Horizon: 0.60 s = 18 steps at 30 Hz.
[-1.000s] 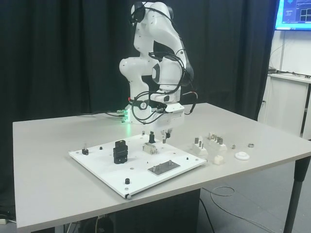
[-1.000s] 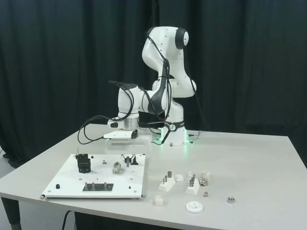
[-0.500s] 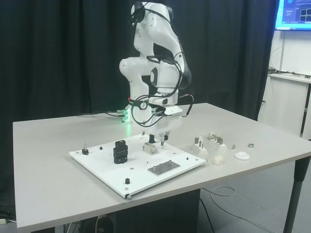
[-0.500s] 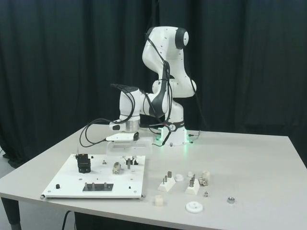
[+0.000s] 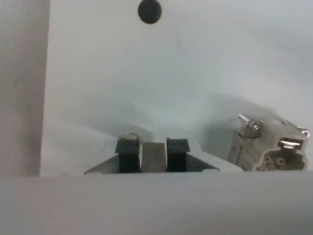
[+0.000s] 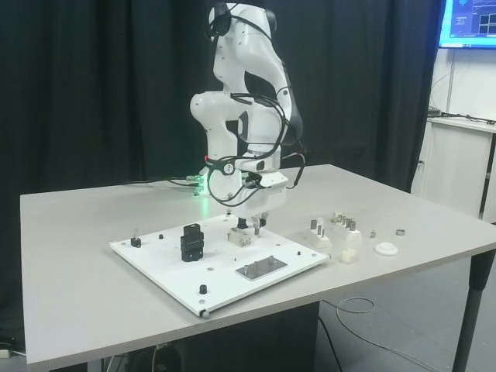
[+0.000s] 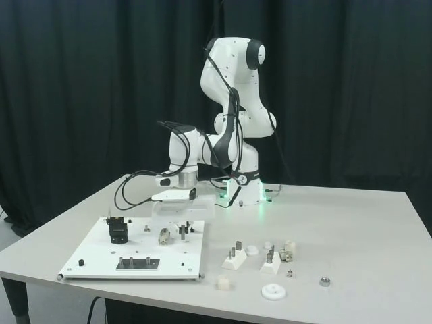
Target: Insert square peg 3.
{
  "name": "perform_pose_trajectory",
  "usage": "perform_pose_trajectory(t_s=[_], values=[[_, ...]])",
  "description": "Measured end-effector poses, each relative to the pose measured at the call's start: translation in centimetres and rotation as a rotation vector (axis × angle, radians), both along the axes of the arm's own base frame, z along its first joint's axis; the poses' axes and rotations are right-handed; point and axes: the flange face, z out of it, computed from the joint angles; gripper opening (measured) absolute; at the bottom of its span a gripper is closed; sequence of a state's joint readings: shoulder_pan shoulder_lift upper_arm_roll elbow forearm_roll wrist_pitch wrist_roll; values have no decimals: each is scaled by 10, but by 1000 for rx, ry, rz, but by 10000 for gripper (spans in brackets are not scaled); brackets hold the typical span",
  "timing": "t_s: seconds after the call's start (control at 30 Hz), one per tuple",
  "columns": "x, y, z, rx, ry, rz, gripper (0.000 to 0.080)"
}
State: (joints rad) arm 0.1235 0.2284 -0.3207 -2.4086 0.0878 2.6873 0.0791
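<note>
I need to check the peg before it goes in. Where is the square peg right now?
In the wrist view the square peg sits clamped between the gripper fingers, above the white board, beside the grey connector block.

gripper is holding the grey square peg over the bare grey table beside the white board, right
Not quite. The gripper does hold the grey square peg, but over the white board, not the bare table; the wrist view shows board beneath the fingertips.

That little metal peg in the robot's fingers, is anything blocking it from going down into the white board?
Nothing visible does. The gripper holds the peg just above the white board; the connector block sits off to one side. The hole itself is hidden.
</note>
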Motion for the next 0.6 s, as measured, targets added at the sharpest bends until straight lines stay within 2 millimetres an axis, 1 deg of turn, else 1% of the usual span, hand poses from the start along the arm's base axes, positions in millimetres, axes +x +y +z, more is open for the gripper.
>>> perform_pose_trajectory(t_s=[0.6], values=[[-2, 3, -8, 20, 11, 13, 115]])
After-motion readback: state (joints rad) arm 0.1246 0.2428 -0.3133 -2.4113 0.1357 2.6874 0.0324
